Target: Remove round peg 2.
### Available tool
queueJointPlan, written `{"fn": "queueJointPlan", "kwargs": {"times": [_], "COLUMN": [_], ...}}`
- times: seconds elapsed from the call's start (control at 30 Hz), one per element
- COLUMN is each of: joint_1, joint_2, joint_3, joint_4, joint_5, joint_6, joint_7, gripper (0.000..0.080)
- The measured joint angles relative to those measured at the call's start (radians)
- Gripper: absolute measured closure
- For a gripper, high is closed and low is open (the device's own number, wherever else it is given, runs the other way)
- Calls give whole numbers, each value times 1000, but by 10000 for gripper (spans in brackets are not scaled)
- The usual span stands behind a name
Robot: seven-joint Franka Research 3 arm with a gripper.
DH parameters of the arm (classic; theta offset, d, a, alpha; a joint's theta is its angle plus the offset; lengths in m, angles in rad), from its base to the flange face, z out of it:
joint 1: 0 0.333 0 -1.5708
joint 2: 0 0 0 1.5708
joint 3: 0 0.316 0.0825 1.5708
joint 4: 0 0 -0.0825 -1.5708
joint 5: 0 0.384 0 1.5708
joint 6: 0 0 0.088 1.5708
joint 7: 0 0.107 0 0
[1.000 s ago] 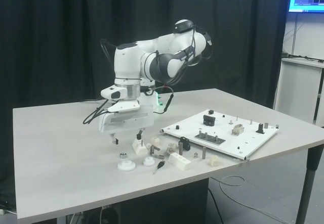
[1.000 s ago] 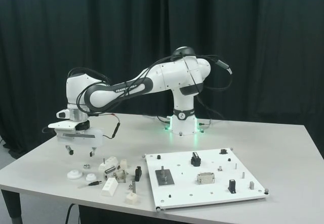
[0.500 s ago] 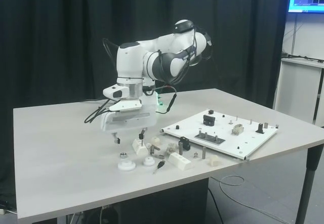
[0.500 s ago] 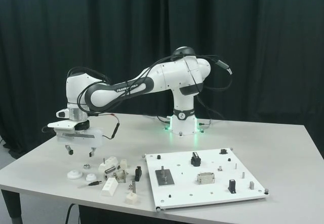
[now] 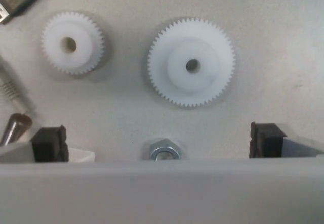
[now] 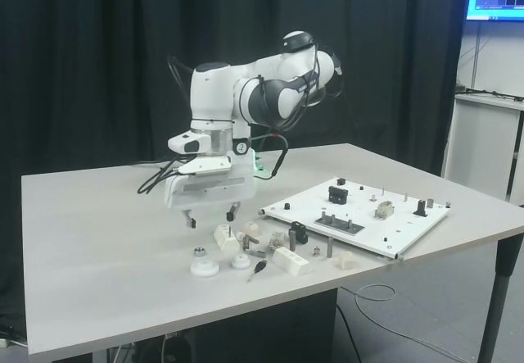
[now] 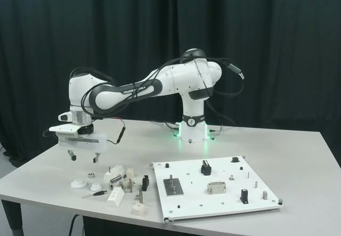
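My gripper (image 6: 212, 216) hangs open and holds nothing, a short way above the table's left part, over a cluster of loose pieces. Its black fingertips (image 5: 49, 144) stand wide apart in the wrist view, with a small grey nut (image 5: 164, 150) on the table between them. Beyond it lie a large white gear (image 5: 191, 62) and a small white gear (image 5: 72, 43). The white board (image 7: 213, 200) lies well to the right of the gripper (image 7: 84, 157). It carries a thin upright peg (image 7: 170, 180) on a grey plate, plus other small pegs. I cannot tell which is round peg 2.
Loose pieces lie left of the board: white blocks (image 7: 115, 196), a black piece (image 7: 145, 182), both gears (image 7: 79, 183) and a thin tool (image 7: 94, 194). The arm's base (image 7: 192, 132) stands behind the board with a green light. Black fixtures (image 6: 337, 193) sit on the board.
The gripper has risen a little above the loose pieces and stayed open. Nothing on the table or the board has moved.
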Motion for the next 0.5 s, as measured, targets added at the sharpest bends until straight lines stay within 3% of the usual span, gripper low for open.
{"fn": "queueJointPlan", "kwargs": {"times": [0.5], "joint_1": [-1], "joint_2": [0], "joint_3": [-11], "joint_4": [11], "joint_5": [-10], "joint_6": [-8], "joint_7": [0], "gripper": [3]}}
